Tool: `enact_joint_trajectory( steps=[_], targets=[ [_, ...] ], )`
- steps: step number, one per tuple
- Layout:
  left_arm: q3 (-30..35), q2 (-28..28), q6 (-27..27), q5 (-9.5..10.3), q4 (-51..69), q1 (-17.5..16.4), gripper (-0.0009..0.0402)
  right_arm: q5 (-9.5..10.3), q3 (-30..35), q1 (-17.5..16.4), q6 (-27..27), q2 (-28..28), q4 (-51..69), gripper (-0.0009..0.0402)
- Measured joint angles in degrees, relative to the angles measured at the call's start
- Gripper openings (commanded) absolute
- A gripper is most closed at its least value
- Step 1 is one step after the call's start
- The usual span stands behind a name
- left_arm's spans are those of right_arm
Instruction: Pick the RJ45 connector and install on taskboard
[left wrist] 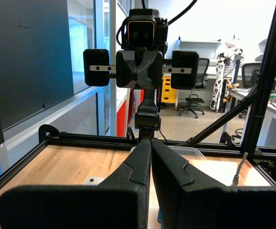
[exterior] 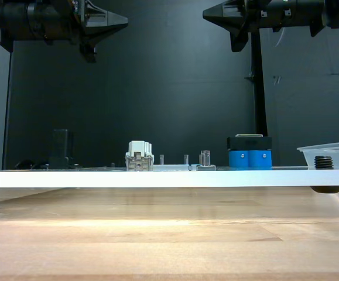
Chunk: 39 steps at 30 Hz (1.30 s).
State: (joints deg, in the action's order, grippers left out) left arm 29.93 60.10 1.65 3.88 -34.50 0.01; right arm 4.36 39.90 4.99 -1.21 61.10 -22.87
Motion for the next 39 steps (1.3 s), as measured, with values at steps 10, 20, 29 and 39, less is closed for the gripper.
enact_joint_trajectory(
  steps=[10, 20, 29, 39],
  targets=[
    [0.0, 0.0, 0.0, 0.02, 0.0, 0.0, 0.0000, 0.24, -1.7, -0.2, -1.1, 0.0, -1.6, 0.0000],
    [0.0, 0.0, 0.0, 0.00, 0.0, 0.0, 0.0000, 0.22, -4.6, -0.5, -3.0, 0.0, -4.4, 0.0000],
    [0.0, 0.0, 0.0, 0.00, 0.0, 0.0, 0.0000, -0.17, -4.7, -0.5, -3.4, 0.0, -4.9, 0.0000],
    [0.0, 0.0, 0.0, 0.02, 0.0, 0.0, 0.0000, -0.22, -4.7, -0.6, -3.2, 0.0, -4.8, 0.0000]
  ],
)
